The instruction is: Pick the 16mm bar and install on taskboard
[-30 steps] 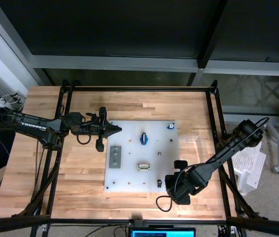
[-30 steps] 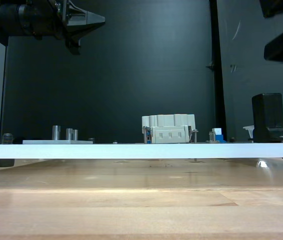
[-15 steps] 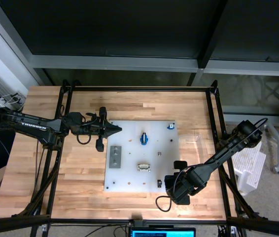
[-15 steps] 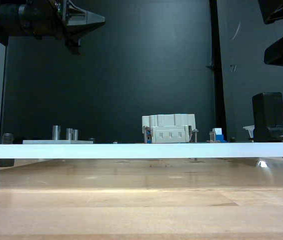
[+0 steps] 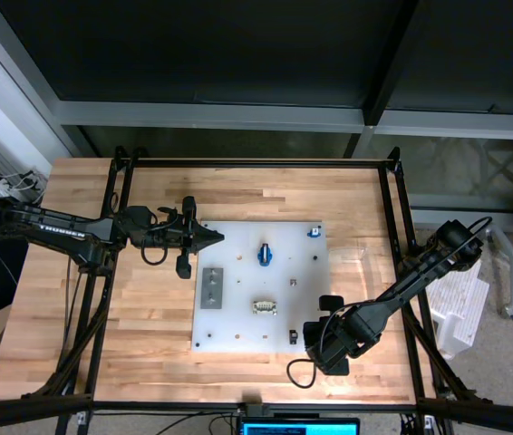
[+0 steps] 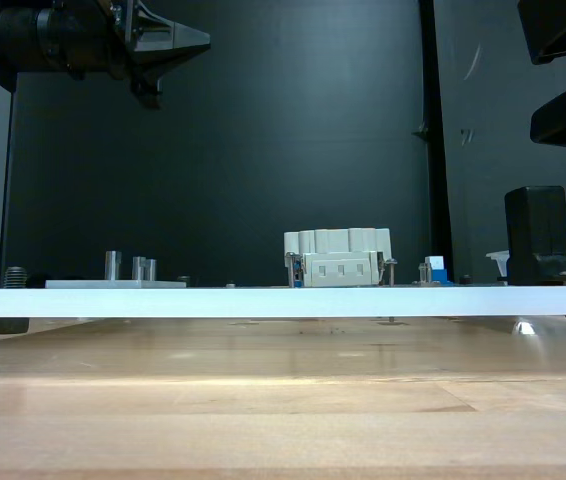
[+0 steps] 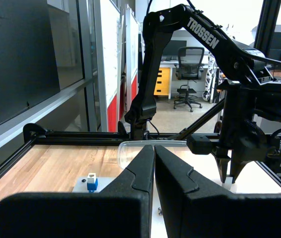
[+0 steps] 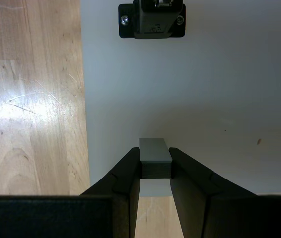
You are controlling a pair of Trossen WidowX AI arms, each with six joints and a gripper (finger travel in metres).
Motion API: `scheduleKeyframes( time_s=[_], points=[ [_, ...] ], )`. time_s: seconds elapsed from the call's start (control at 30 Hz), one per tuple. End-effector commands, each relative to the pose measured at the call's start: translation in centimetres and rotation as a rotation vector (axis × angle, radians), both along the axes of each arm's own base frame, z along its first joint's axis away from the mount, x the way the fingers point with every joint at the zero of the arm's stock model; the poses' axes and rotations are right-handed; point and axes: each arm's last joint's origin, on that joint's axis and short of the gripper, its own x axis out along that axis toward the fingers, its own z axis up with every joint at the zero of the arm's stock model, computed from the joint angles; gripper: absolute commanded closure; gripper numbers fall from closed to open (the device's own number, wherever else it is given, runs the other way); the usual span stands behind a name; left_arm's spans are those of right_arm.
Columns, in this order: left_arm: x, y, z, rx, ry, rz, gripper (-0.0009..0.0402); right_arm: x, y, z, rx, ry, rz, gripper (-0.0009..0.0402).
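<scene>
The right gripper (image 8: pixel 155 167) pinches the grey bar (image 8: pixel 155 151) over the white board (image 8: pixel 210 89), close to its corner, with bare table (image 8: pixel 31 99) alongside. The left gripper (image 5: pixel 211 237), fingers together, hangs high at the board's left edge.

Smooth matt white taskboard (image 8: pixel 190 89), pale wooden table (image 8: pixel 31 99) with soft sheen, dull grey metal 16mm bar (image 8: pixel 155 157)

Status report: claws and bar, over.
Right claw shut on 16mm bar, above taskboard near edge. Left claw shut, parked high at its left edge. Black fitting ahead.
</scene>
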Motion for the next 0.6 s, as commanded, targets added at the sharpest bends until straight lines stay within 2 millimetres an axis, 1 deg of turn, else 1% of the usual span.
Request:
scheduleKeyframes(
  time_s=[0.03,0.4,0.47,0.6],
  points=[
    [0.00,0.00,0.00,0.000,0.000,0.000,0.0393,-0.04,-0.05,-0.18,-0.004,0.003,0.002,0.0393],
    [0.01,0.00,-0.01,0.000,0.000,0.000,0.0393,0.00,0.00,-0.17,-0.002,-0.002,0.015,0.0391],
    [0.01,0.01,-0.01,0.000,0.000,0.000,0.0393,0.01,0.00,-0.17,-0.002,-0.003,0.015,0.0380],
    [0.01,0.00,-0.01,0.000,0.000,0.000,0.0393,0.02,-0.01,-0.17,-0.001,-0.003,0.014,0.0333]
  ],
)
